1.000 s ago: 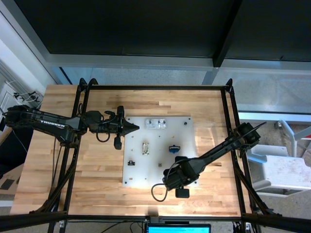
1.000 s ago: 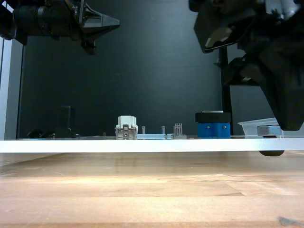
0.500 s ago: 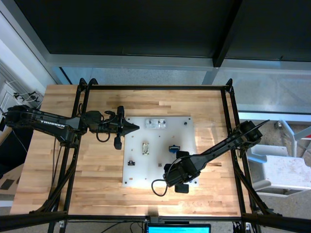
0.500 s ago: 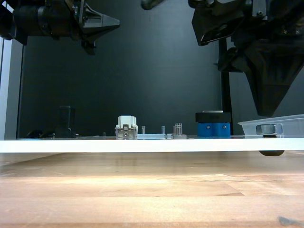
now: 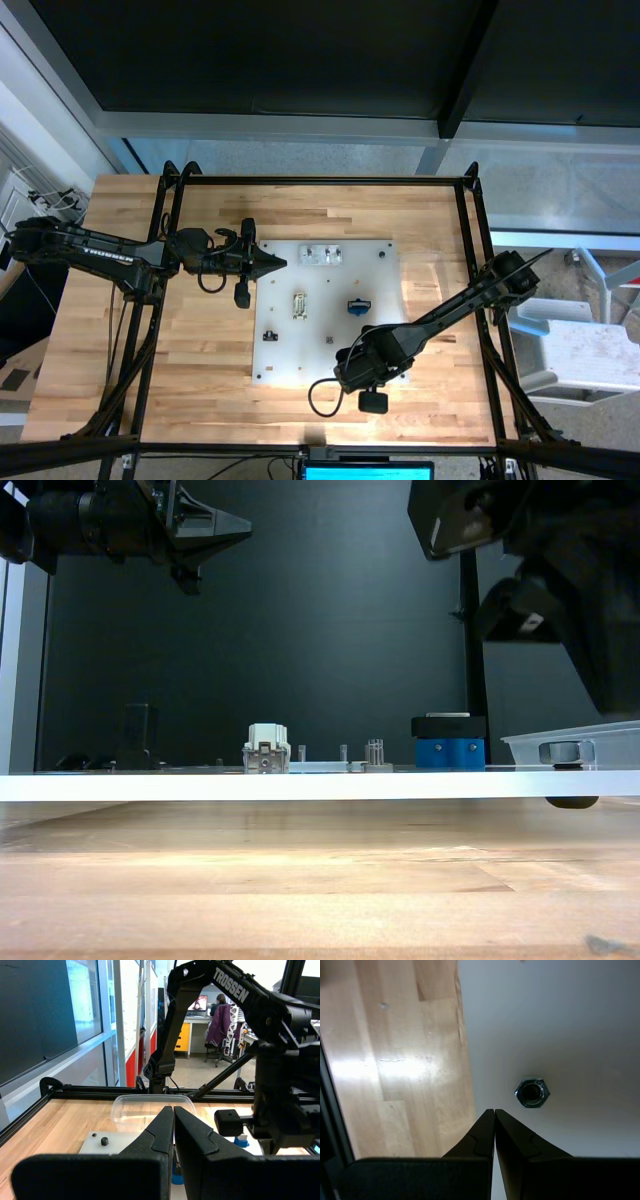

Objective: Unfasten the M12 fastener and place in the container

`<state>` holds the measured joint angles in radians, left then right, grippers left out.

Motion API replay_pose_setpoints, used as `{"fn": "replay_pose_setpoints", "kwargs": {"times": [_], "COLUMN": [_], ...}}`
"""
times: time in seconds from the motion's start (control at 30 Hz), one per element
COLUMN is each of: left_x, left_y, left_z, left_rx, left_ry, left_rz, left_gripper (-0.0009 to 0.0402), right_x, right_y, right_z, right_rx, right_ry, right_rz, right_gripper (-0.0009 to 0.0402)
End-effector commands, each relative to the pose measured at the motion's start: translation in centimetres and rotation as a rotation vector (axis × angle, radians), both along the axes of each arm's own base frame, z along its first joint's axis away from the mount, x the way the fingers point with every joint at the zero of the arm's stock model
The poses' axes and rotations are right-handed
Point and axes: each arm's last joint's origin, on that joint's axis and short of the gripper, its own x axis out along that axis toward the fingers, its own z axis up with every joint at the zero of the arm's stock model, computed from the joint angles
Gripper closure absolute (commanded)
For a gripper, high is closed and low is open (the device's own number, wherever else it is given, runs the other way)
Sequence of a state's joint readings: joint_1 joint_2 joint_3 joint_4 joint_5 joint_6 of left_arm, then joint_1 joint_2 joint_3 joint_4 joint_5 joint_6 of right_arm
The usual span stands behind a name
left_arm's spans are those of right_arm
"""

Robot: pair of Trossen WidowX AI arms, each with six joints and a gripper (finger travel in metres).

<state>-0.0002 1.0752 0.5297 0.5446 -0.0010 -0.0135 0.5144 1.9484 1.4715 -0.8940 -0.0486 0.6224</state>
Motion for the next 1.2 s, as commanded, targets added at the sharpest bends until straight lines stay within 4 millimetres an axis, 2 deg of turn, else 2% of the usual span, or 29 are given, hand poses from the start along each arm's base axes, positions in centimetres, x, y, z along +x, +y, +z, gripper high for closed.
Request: {"fn": "replay_pose_setpoints", "kwargs": {"times": [0.03,0.4,1.2], "left_x": [0.0,0.0,0.0], "left_y": [0.0,0.0,0.01], "left_z": [0.01,0.01,0.01], "left_rx": [0.0,0.0,0.0], "left_ry": [0.0,0.0,0.0], "left_rz": [0.0,0.0,0.0], "left_gripper": [0.0393,0.0393,0.0393], "right_x": [0.1,-0.16,-0.16], "right_y": [0.08,-0.09,-0.35], "right_z": [-0.44,-1.15,-1.16], "right_rx": [0.001,-0.007,-0.058], "right_ry": [-0.006,0.004,-0.011], "right_rz": [0.001,0.001,-0.011], "right_gripper": [0.0393,0.0393,0.0393]}}
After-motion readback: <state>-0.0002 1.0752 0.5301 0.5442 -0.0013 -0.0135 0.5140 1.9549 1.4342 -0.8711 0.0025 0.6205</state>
